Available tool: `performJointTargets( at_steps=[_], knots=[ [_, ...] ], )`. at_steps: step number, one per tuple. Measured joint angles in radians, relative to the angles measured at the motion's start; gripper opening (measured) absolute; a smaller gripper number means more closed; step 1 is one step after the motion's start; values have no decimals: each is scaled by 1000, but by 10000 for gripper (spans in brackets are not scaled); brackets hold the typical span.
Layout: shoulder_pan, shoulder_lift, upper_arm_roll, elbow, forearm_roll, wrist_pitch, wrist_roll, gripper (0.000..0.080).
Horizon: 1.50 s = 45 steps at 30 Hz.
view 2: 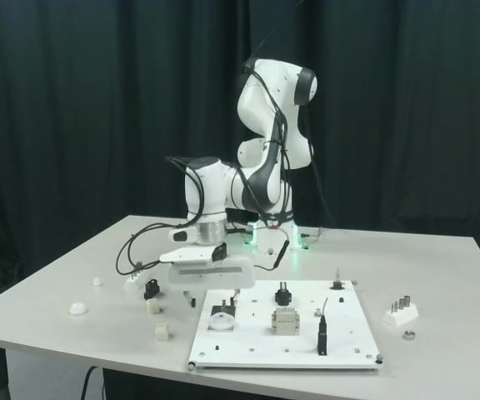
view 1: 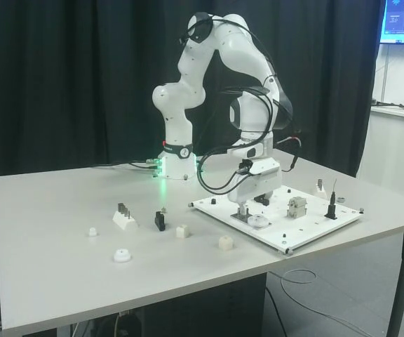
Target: Pick medium gear.
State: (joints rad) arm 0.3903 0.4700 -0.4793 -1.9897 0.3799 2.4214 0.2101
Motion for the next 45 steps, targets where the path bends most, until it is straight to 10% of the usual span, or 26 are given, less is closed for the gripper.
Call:
performJointTargets(
  at_steps=[25,45],
  knots=[
    [0,-24,-7,25,-55,-61,20,800],
    [-105,-17,-55,113,-240,-53,4,800]
  ],
)
